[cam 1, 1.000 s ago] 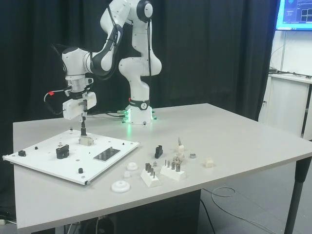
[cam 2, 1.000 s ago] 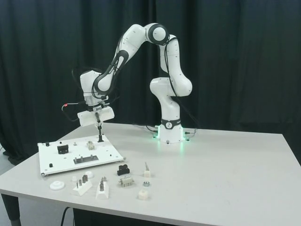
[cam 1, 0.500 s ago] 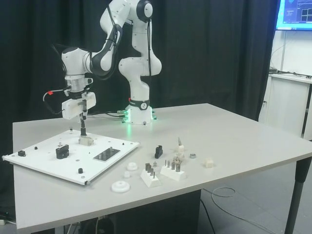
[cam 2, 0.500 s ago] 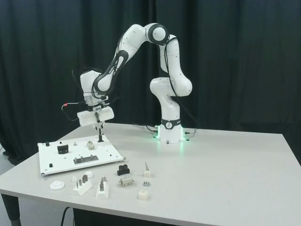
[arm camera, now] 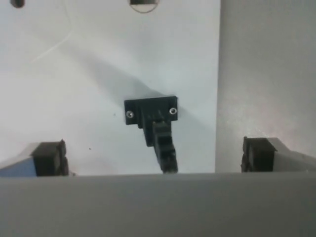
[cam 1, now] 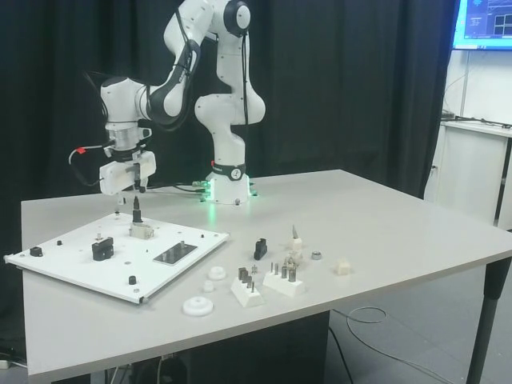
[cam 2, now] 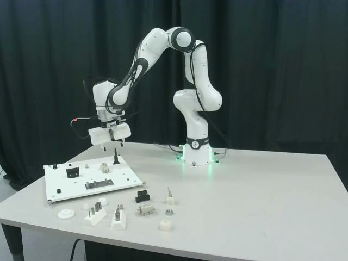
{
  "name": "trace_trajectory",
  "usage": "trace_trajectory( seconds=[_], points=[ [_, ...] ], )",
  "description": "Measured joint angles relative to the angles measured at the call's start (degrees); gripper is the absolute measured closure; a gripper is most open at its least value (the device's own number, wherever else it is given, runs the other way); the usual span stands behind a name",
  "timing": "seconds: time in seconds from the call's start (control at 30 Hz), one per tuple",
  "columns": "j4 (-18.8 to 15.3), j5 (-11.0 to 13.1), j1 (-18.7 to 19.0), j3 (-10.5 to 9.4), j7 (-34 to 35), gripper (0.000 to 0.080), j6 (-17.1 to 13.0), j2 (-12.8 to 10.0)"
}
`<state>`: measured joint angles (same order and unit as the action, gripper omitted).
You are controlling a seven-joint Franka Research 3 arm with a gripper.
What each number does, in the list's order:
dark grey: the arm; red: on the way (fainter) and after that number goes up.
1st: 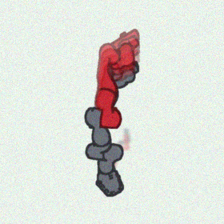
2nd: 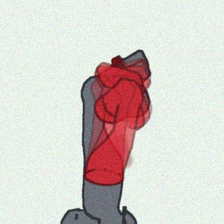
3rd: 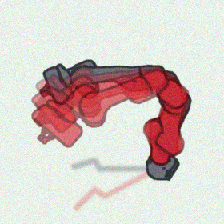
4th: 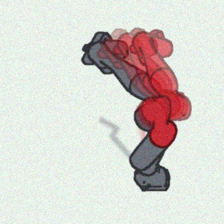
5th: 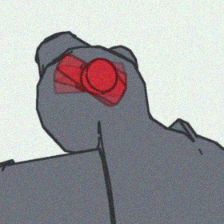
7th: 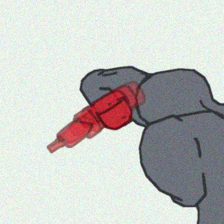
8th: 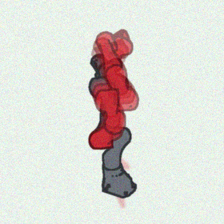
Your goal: Insert USB.
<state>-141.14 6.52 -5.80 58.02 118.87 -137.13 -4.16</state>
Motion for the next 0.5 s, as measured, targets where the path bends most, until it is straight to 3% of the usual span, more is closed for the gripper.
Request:
trace_trajectory(
  seconds=[0.13, 0.17, 0.5],
  points=[
    [0.04, -0.06, 0.00, 0.14, -1.23, 0.0075, -0.76, 0.03],
    [0.06, -0.07, 0.00, 0.18, -1.76, 0.0006, -0.84, 0.05],
    [0.22, -0.08, 0.01, 0.43, -7.93, 0.0006, -0.89, 0.60]
  ],
)
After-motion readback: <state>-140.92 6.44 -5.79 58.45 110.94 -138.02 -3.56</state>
